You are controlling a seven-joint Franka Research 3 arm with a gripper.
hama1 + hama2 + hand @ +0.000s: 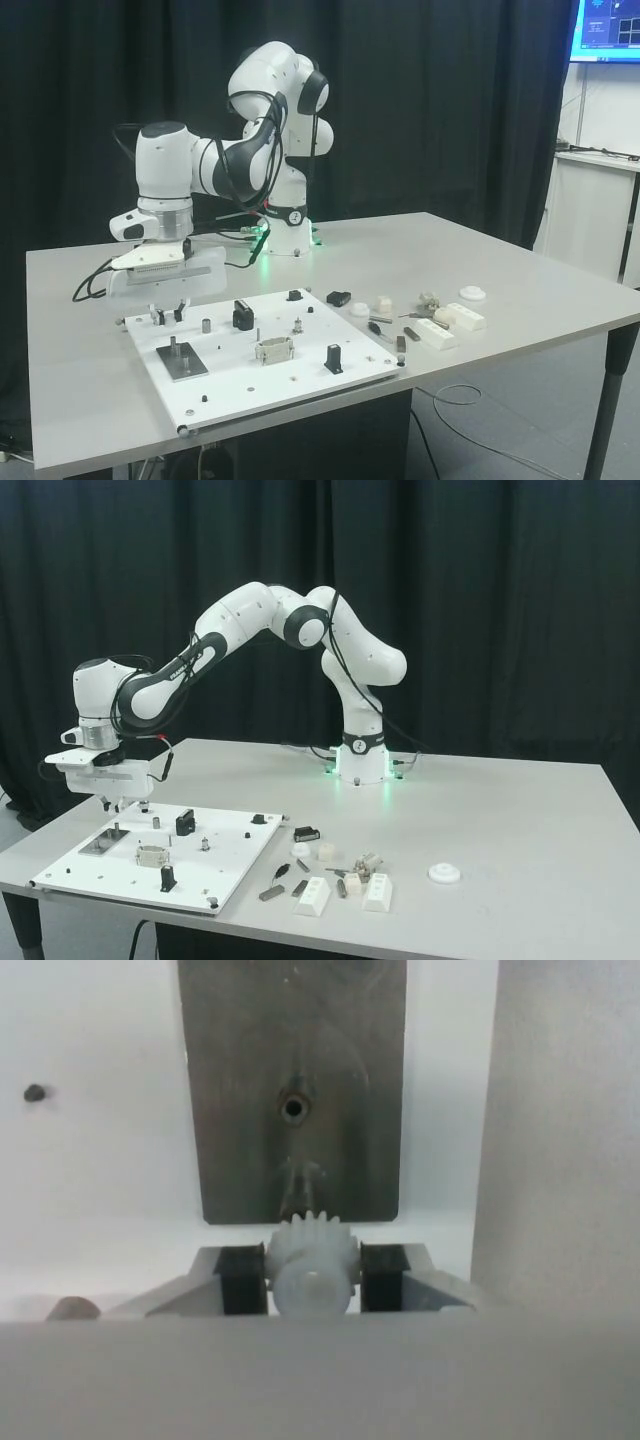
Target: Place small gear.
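Tool [313, 1278] fingers are clamping the small gear [311, 1260] from both sides, teeth up between the black pads [241, 1278], so I am carrying it squarely for a straight drop. I am holding it just above the grey plate [292, 1050] with its upright peg [172, 347], which is sitting at the near end of the white board [300, 385] on the counter [480, 250]. Judging by the hole [293, 1109] ahead of the gear, I am not yet lined up over it.

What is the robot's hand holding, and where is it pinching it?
The hand holds a small white gear, its two black fingers pinching it at opposite sides of its toothed edge.
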